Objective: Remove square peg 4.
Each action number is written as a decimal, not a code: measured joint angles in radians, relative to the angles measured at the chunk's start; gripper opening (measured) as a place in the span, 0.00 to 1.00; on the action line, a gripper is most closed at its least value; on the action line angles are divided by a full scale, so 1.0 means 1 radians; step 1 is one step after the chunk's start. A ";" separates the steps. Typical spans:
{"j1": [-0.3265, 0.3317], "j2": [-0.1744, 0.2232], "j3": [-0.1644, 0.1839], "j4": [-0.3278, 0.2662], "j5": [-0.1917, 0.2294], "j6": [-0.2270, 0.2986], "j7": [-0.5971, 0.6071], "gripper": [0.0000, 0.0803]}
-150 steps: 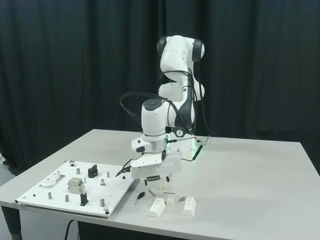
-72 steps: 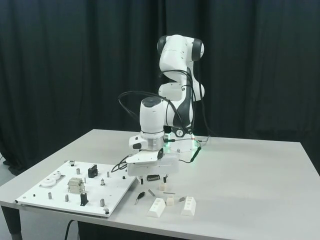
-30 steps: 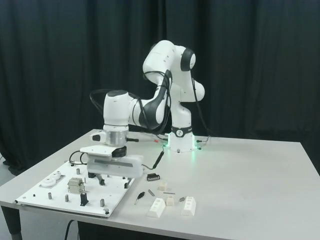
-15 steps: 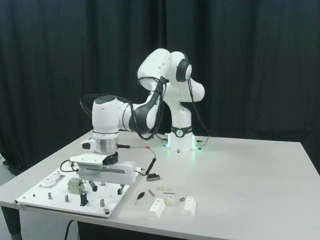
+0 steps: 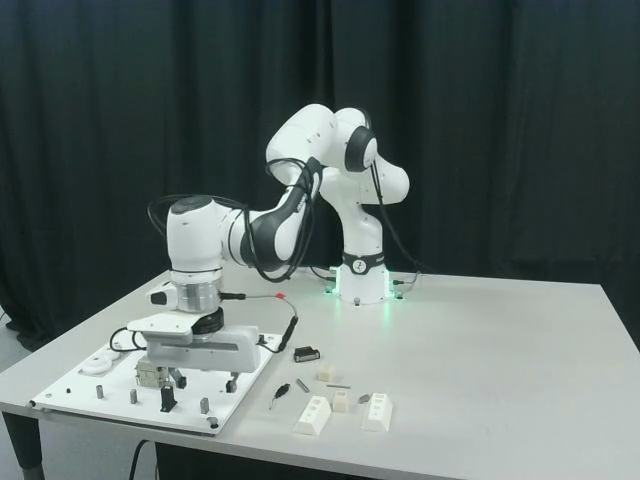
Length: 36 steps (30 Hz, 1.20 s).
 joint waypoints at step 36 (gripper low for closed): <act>-0.003 0.039 -0.001 0.000 0.007 0.000 0.000 1.00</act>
